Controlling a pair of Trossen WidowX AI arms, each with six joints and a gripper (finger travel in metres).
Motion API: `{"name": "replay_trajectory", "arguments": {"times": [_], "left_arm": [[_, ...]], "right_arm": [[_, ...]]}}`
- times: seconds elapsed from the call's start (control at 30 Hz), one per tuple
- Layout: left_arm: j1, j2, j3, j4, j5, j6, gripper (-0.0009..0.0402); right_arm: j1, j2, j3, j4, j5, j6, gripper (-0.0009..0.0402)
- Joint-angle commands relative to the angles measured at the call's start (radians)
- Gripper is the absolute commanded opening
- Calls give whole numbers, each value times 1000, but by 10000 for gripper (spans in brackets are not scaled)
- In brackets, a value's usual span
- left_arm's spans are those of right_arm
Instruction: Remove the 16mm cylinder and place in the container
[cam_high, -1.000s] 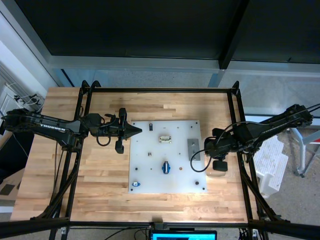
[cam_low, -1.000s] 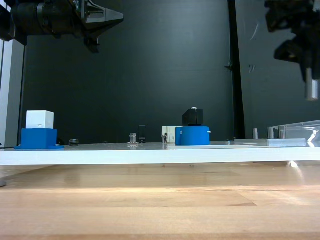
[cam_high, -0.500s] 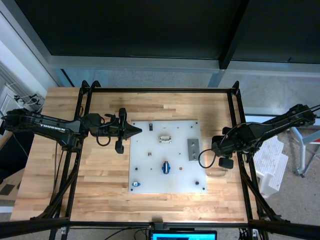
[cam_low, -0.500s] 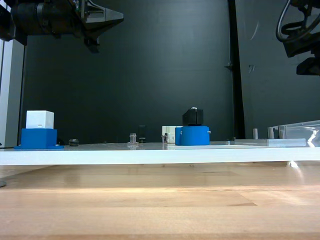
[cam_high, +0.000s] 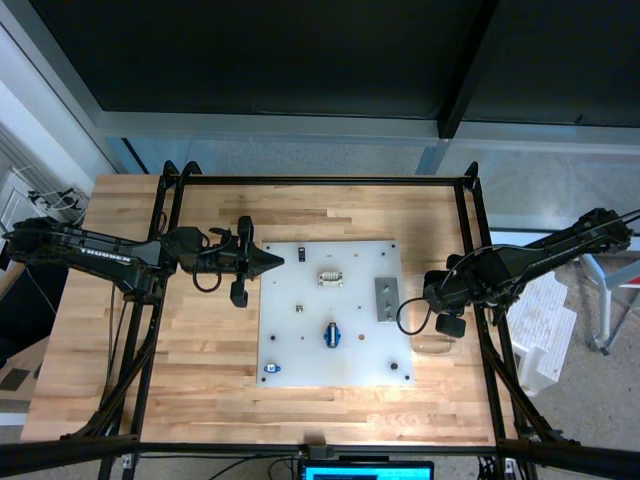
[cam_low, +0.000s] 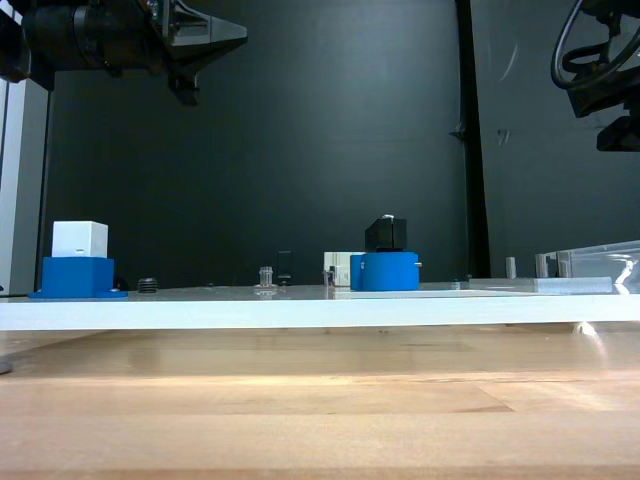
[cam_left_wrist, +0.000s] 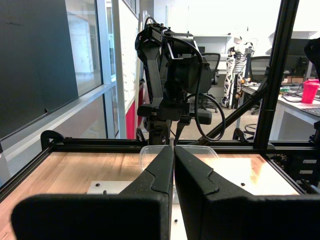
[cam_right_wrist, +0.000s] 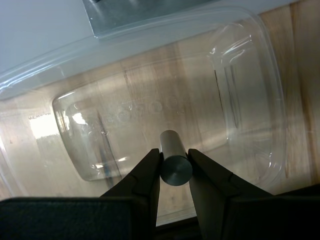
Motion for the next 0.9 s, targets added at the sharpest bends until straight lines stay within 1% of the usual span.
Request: {"name": "replay_trajectory", "arguments": {"times": [0.03, 0.33, 0.53, 0.9], "left_arm": [[0, 0, 0, 0, 0, 0, 0], [0, 0, 0, 0, 0, 0, 0], [0, 0, 0, 0, 0, 0, 0], [0, 0, 0, 0, 0, 0, 0]], "right_arm": [[0, 6, 0, 13, 0, 19, 2], [0, 76, -4, 131, 0, 18, 2], [1, 135, -51, 173, -5, 23, 2], [0, 139, -162, 274, -8, 23, 2]]}}
